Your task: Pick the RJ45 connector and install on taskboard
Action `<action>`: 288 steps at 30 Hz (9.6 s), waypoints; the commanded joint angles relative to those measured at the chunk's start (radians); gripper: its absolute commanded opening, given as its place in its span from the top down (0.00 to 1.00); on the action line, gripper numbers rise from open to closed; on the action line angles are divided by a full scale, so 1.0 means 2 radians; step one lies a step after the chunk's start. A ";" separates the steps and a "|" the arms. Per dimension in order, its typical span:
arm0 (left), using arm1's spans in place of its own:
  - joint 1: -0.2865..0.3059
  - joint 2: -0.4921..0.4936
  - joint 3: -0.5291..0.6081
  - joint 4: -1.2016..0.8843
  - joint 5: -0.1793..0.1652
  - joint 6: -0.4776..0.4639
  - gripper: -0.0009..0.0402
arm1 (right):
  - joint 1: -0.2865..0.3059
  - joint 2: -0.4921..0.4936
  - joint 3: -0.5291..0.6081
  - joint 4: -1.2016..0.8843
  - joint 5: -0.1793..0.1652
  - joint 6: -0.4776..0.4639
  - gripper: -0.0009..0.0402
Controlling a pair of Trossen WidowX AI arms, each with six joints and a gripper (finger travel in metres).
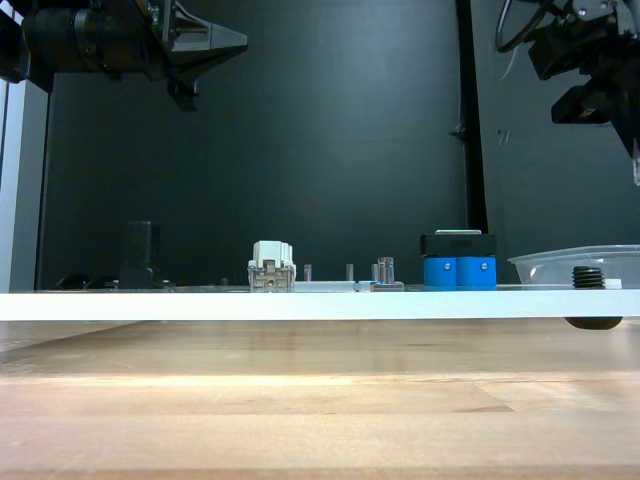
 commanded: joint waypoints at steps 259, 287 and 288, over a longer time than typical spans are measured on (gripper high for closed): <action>0.000 0.000 0.000 0.000 0.000 0.000 0.98 | -0.110 -0.027 -0.099 0.697 0.023 -0.134 0.98; 0.000 0.000 0.000 0.000 0.000 0.000 0.98 | -0.111 -0.050 -0.236 0.915 -0.002 -0.104 0.98; 0.000 0.000 0.000 0.000 0.000 0.000 0.98 | -0.112 -0.051 -0.237 0.915 -0.002 -0.105 0.98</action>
